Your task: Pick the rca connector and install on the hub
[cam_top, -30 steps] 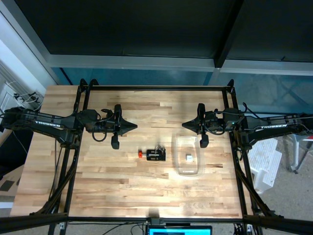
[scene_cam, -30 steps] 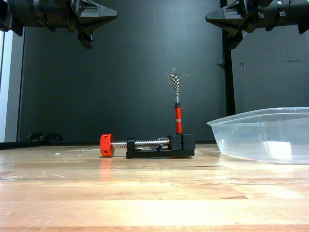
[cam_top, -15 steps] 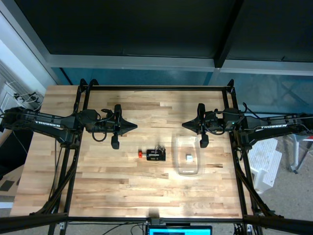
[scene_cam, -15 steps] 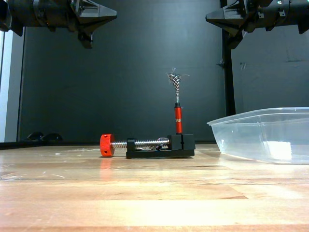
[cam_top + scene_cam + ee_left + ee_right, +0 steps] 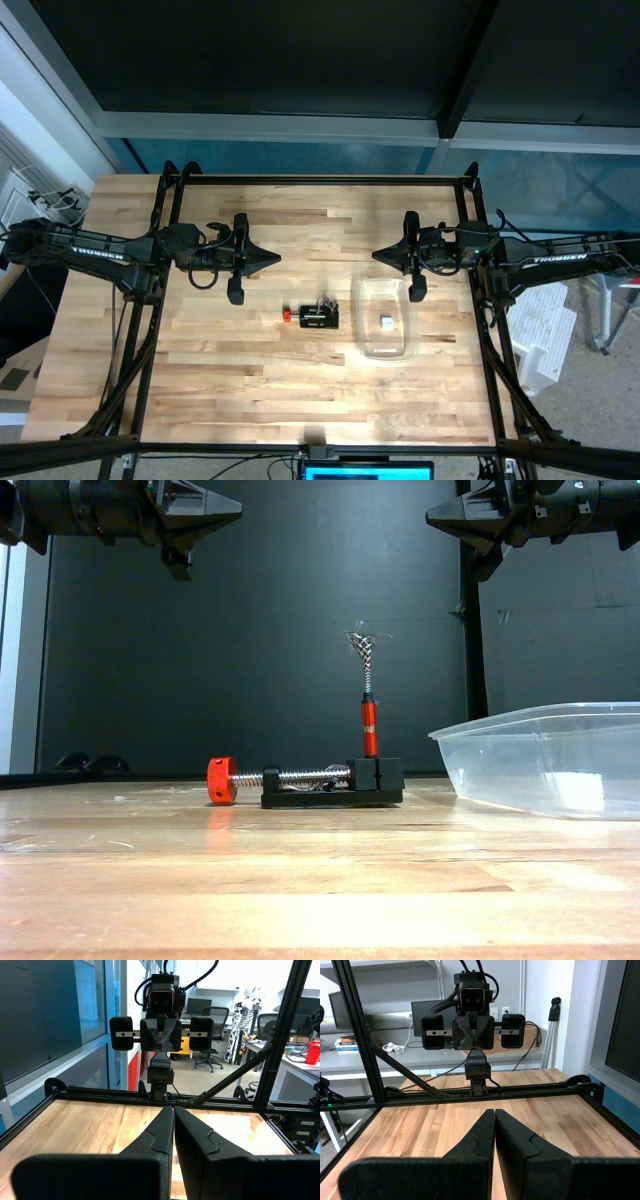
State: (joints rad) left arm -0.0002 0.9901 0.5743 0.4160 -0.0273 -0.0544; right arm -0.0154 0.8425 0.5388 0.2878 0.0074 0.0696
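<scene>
Hovering high, left gripper (image 5: 275, 258) and right gripper (image 5: 378, 257) pressed together; tray (image 5: 385, 355) beside hub (image 5: 320, 320).

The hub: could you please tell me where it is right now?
In the high view the hub lies mid-table, just left of the clear tray; the left gripper and right gripper hover above, either side of it.
</scene>
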